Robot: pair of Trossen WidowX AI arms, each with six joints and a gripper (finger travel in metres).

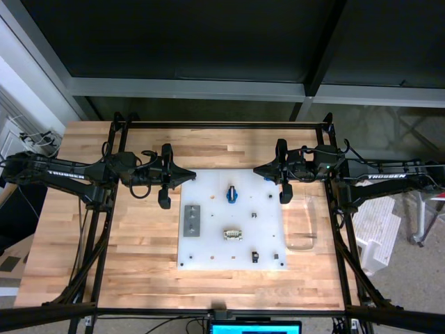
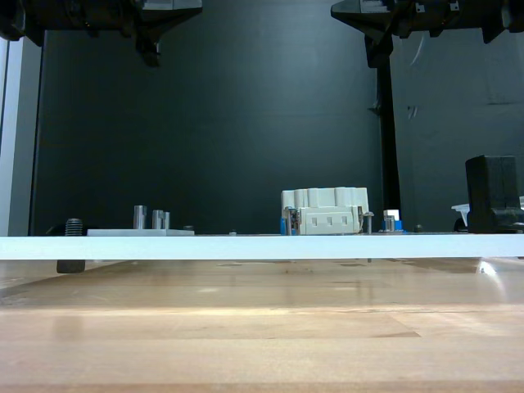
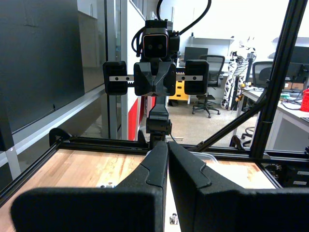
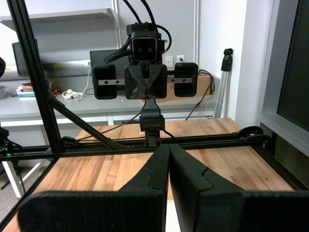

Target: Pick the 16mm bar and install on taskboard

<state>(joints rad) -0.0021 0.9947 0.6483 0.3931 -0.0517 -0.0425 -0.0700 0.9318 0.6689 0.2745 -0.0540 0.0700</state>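
Note:
A grey block (image 1: 191, 221) lies on the left part of the white taskboard (image 1: 208, 257). Short metal bars (image 2: 140, 217) stand upright in it; which one is the 16mm bar I cannot tell. No bar is in either gripper. My left gripper (image 1: 191, 175) hovers high over the board's far left corner, shut with nothing between its fingers (image 3: 155, 166). My right gripper (image 1: 257, 170) hovers over the far right corner, also shut and empty, its fingers (image 4: 157, 169) pressed together. The two grippers point at each other across the board.
A beige connector (image 2: 324, 211) and a blue part (image 1: 231, 194) sit mid-board. A small black block (image 2: 494, 195) stands at the board's right side. A clear tray (image 1: 303, 224) lies on the wooden table to the right of the board. A black frame surrounds the table.

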